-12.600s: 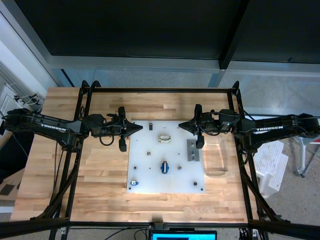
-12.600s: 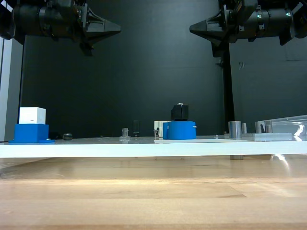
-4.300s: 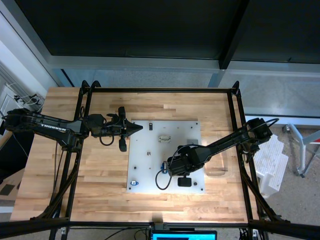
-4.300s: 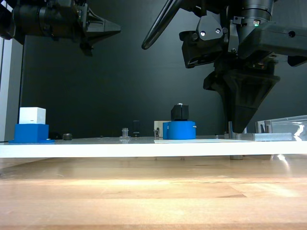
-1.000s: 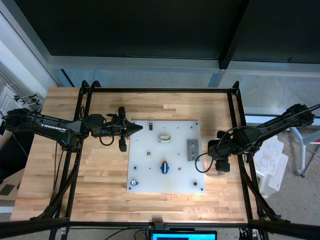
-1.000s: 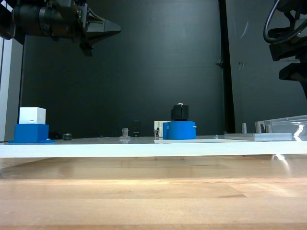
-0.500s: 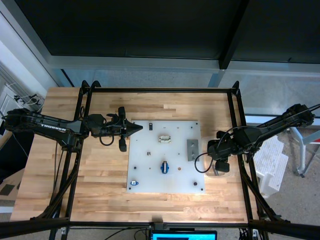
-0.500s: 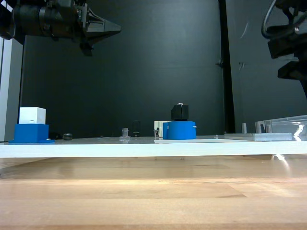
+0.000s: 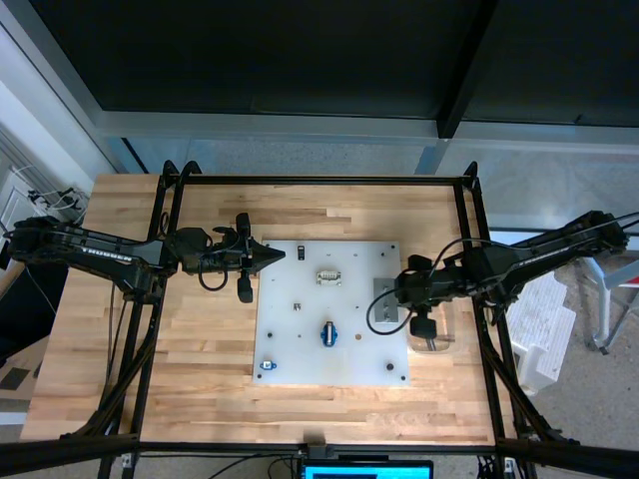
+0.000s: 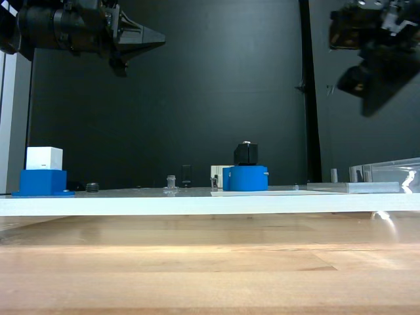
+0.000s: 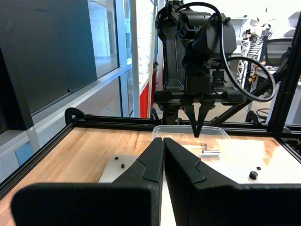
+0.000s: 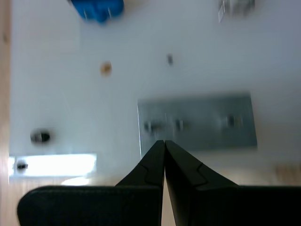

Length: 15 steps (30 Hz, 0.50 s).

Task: Remove the 16mm cylinder and place in the container

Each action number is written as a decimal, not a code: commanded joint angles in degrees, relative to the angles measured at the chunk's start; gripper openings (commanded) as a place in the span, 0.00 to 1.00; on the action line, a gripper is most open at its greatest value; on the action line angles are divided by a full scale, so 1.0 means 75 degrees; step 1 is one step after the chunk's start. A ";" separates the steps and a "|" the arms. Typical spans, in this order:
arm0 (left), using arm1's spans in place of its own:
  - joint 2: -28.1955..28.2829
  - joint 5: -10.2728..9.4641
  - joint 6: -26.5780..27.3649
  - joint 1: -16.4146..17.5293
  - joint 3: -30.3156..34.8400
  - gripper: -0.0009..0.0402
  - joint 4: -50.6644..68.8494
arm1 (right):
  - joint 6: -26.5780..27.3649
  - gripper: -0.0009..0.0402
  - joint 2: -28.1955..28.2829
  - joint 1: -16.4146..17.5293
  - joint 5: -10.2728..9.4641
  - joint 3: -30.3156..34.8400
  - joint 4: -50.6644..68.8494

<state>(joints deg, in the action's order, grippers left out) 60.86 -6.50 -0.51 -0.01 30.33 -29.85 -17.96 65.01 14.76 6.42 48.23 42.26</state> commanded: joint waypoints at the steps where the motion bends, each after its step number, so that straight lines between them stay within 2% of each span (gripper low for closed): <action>1: 0.0000 0.0003 -0.0003 0.0003 0.0000 0.02 0.0000 | 0.0420 0.02 0.0154 -0.0192 0.0012 0.0003 -0.0970; 10: 0.0000 0.0000 -0.0003 0.0000 0.0000 0.02 0.0000 | 0.1422 0.02 0.0399 -0.0921 0.0082 0.0000 -0.3701; 13: 0.0000 0.0000 -0.0003 0.0003 0.0000 0.02 0.0000 | 0.1871 0.02 0.0402 -0.1227 -0.0076 -0.0017 -0.4543; 15: 0.0000 0.0003 -0.0003 0.0003 0.0000 0.02 0.0000 | 0.2066 0.02 0.0402 -0.1384 -0.0073 -0.0032 -0.5053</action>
<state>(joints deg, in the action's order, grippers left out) 60.86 -6.50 -0.54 -0.01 30.33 -29.82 -3.33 68.01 5.06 6.20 48.18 6.63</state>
